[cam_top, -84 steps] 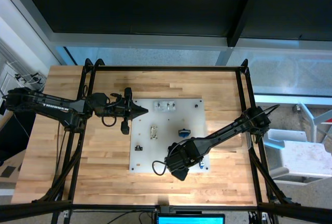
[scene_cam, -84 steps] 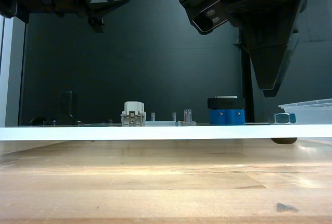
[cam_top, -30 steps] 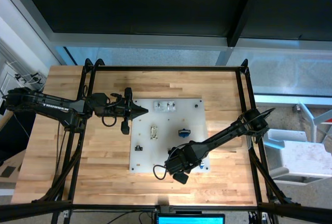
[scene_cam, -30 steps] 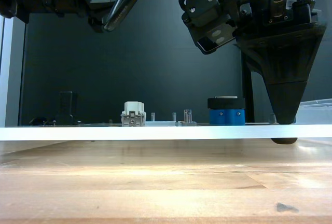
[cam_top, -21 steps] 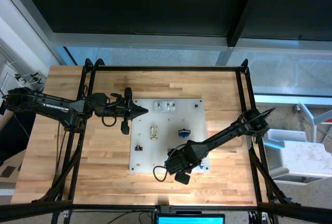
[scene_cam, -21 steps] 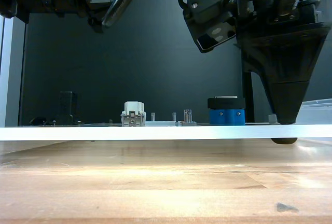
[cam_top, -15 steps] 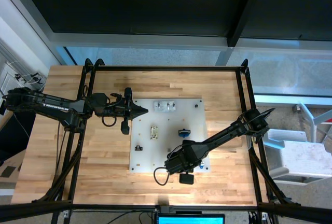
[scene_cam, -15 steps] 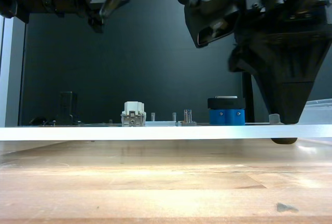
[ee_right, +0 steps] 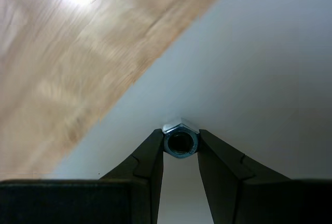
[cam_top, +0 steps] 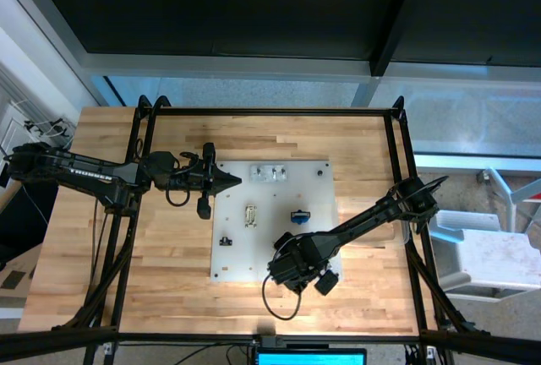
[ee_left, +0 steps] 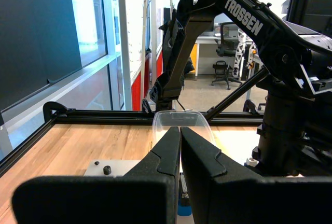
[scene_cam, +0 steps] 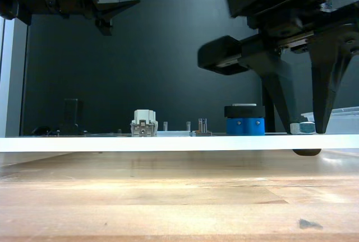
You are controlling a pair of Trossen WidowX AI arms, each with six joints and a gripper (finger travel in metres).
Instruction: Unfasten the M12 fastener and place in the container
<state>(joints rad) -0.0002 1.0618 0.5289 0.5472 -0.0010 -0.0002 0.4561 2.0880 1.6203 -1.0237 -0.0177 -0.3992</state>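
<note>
The small silver M12 nut sits low on the white board near its near right edge, with the stud's ribs hidden. My right gripper points down at it and is shut on its flats. In the low view the nut shows between the two fingers of the right gripper. From above, the right gripper covers the nut. The clear container stands behind and right of it, and the clear container looks empty. My left gripper hovers shut over the board's far left edge.
A blue connector block stands left of the nut, with a grey connector and small silver posts further left. The black frame rails border the wooden table. The right arm stretches across the board's right side.
The right gripper came down over the nut, then turned at the wrist, so its two fingers now show side by side around the nut. The left arm has not moved.
</note>
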